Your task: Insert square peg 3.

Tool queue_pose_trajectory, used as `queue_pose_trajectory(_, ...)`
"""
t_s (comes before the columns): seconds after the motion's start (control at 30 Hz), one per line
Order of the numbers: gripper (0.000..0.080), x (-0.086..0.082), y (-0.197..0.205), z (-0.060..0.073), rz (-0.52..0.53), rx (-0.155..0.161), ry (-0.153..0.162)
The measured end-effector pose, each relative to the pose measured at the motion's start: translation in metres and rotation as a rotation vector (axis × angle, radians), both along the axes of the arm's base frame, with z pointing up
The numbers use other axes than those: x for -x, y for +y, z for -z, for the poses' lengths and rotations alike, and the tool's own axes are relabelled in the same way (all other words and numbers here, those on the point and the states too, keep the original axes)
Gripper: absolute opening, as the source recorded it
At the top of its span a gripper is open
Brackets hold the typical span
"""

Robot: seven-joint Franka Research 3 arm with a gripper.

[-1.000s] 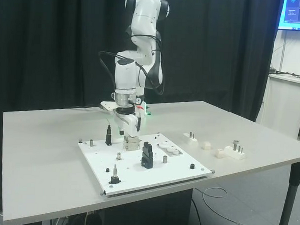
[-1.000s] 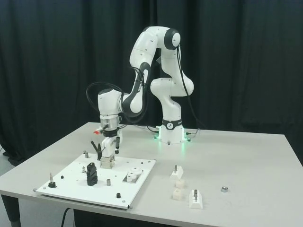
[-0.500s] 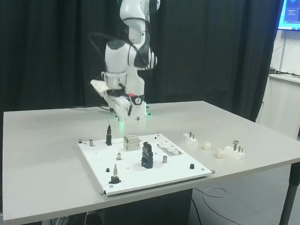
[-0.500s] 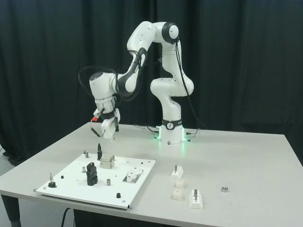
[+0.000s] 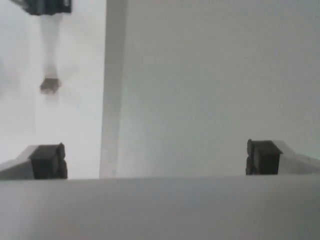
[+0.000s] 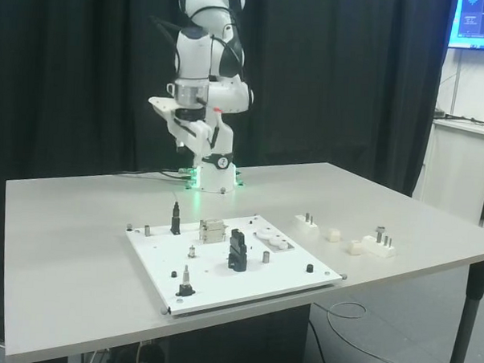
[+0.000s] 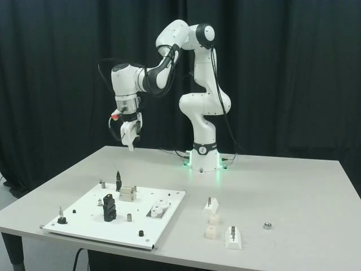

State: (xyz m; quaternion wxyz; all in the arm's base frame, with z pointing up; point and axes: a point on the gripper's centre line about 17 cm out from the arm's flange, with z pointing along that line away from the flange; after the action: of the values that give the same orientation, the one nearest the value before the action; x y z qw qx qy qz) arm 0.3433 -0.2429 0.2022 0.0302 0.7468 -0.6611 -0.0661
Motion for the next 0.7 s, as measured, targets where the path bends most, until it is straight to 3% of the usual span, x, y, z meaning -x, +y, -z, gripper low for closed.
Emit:
queue_pose_trajectory(0.13, 0.08, -0.005, 0.0, -0.009, -0.034, 0.02, -0.017)
queue_pose_trajectory(0.3, 0.08, -0.018, -0.001, -0.016, -0.168, 0.047, -0.049)
queue_pose_trajectory(0.57, 0.08, -0.04, 0.0, -0.018, -0.293, 0.074, -0.115)
queue_pose_trajectory(0.7, 0.08, -0.049, 0.003, -0.017, -0.415, 0.079, -0.135)
